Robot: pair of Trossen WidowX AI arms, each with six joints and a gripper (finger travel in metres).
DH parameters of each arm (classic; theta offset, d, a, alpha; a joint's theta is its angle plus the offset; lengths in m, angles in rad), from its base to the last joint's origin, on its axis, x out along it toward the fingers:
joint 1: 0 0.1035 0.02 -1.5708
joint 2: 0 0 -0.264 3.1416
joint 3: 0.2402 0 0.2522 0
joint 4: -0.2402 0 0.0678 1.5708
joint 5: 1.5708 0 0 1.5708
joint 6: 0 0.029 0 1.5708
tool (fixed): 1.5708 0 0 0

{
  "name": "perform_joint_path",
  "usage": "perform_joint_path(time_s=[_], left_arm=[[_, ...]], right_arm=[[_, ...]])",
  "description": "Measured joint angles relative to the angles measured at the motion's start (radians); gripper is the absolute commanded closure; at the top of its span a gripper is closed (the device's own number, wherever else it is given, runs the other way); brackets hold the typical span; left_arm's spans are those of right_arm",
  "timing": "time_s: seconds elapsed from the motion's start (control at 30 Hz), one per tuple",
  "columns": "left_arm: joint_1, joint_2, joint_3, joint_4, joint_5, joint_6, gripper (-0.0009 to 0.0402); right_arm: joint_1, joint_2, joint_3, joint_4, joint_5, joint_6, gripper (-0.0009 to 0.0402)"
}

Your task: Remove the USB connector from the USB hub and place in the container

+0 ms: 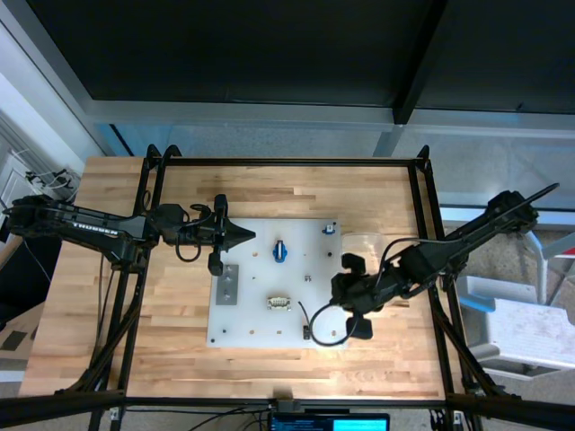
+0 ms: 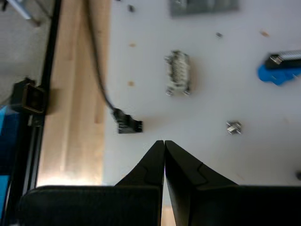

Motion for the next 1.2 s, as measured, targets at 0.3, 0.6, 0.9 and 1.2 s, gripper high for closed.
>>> perform_joint_path(time_s=[0.3, 0.6, 0.9, 1.2], left_arm=[[0.000, 0.000, 0.000, 0.000, 0.000, 0.000, 0.0392], [0.000, 0.000, 0.000, 0.000, 0.000, 0.000, 0.0392], [0.000, 0.000, 0.000, 0.000, 0.000, 0.000, 0.0392], [0.000, 0.000, 0.000, 0.000, 0.000, 0.000, 0.0392]], right_arm=[[0.008, 0.114, 0.095, -0.025, 0.009, 0.072, 0.0297], [0.039, 0.185, 0.127, -0.029, 0.051, 0.066, 0.0293], [0.080, 0.227, 0.129, -0.016, 0.044, 0.063, 0.0279], [0.086, 0.273, 0.130, 0.019, 0.094, 0.090, 0.0253]])
